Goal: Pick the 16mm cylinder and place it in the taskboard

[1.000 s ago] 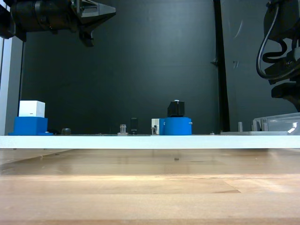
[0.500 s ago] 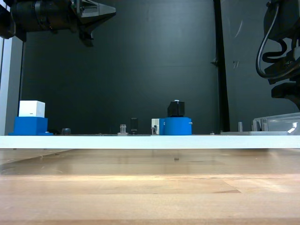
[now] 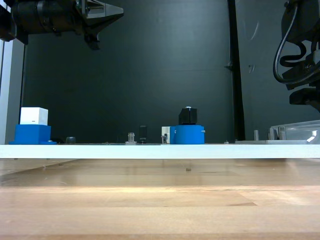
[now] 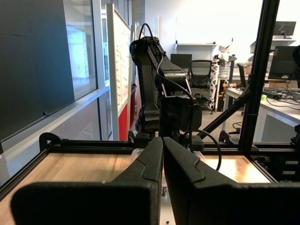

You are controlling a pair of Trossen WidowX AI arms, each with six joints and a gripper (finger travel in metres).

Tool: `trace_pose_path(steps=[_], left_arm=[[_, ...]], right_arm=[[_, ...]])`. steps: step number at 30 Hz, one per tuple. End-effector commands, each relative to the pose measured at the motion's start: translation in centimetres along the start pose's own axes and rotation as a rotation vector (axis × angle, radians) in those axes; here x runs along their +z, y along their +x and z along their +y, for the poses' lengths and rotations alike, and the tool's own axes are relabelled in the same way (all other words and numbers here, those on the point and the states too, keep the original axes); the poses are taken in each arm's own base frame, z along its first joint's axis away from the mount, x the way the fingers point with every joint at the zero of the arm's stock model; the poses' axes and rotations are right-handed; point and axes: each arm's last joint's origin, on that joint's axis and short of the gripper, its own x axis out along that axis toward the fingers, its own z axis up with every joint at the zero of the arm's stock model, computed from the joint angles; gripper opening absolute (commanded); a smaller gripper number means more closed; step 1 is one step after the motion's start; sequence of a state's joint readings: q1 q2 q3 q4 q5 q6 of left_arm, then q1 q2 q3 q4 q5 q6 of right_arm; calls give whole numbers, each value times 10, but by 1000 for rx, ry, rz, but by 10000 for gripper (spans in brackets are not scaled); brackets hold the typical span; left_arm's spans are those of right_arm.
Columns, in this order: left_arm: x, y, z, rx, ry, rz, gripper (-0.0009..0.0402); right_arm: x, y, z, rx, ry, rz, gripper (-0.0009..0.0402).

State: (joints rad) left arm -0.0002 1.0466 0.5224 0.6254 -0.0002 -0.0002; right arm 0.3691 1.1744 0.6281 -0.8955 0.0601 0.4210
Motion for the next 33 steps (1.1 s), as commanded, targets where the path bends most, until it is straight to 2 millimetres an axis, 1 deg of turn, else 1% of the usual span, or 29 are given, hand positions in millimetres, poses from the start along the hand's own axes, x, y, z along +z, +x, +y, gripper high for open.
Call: trace_pose_path(steps=[1, 10, 18, 24, 33], left_arm=[[0, 0, 0, 0, 0, 0, 0], [0, 0, 0, 0, 0, 0, 0], [0, 0, 0, 0, 0, 0, 0], [0, 0, 0, 0, 0, 0, 0], [0, 0, 0, 0, 0, 0, 0]], right_arm=[[0, 0, 0, 0, -1, 0, 80], [0, 0, 0, 1, -1, 0, 61], [0, -1, 0, 0, -1, 3, 59], [3, -9, 1, 3, 0, -6, 59], [7, -26, 2, 12, -8, -24, 59]])
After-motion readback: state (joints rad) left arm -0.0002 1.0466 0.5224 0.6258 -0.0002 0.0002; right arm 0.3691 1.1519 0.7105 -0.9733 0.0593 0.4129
